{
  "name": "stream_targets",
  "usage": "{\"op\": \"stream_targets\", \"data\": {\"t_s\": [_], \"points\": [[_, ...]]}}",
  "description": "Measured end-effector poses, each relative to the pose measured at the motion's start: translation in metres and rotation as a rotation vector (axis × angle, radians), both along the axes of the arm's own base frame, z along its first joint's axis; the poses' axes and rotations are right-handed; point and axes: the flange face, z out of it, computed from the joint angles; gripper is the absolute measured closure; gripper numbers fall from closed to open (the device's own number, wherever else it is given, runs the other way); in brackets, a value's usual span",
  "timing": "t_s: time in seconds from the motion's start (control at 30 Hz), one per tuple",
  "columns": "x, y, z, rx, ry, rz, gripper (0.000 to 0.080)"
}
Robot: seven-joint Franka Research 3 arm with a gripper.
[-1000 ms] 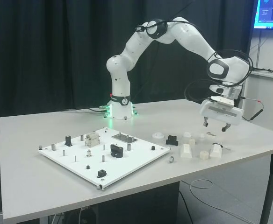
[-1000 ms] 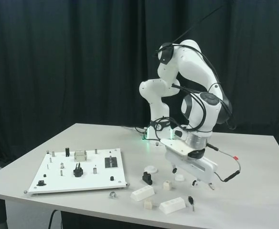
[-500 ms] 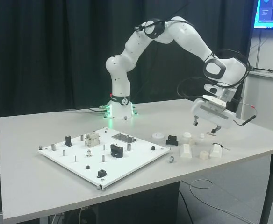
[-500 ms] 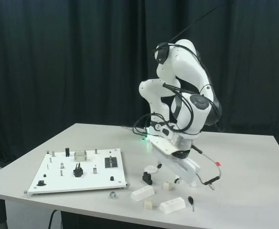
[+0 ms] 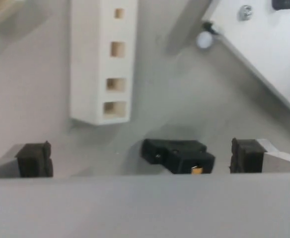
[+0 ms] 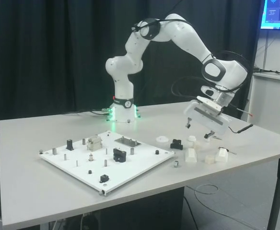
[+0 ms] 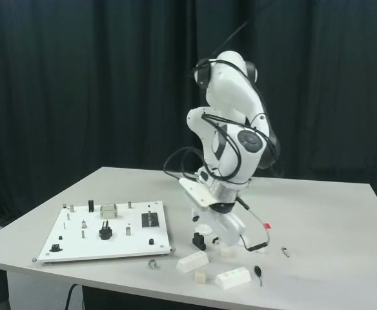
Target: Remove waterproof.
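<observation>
My gripper [image 6: 198, 130] hangs tilted above the loose parts beside the board [image 6: 140, 160], fingers [image 5: 34, 159] spread wide and holding nothing. Which part is the waterproof I cannot tell; my guess is the black connector [image 5: 178, 155] lying on the table [image 6: 25, 139] between my 2 fingers, near a white block [image 5: 101, 59].

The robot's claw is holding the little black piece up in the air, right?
No. The gripper is open and holds nothing; the little black piece lies on the grey table below it, as the wrist view shows.
</observation>
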Motion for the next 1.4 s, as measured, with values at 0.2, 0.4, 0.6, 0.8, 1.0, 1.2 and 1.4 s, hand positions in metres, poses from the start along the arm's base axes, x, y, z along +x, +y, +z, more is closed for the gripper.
{"op": "stream_targets", "data": {"t_s": [0.2,0.4,0.6,0.8,1.0,1.2,1.4], "points": [[-0.001,-0.023,0.000,0.030,0.023,-0.021,0.0003],[-0.004,-0.044,-0.001,0.036,0.035,-0.052,0.0003],[-0.010,-0.064,-0.004,0.012,0.044,-0.093,0.0003],[-0.020,-0.089,-0.006,-0.019,0.054,-0.124,0.0003],[-0.028,-0.115,-0.004,-0.038,0.063,-0.147,0.0003],[-0.034,-0.142,-0.002,-0.047,0.055,-0.176,0.0003],[-0.038,-0.175,0.000,-0.061,0.038,-0.213,0.0003]]}}
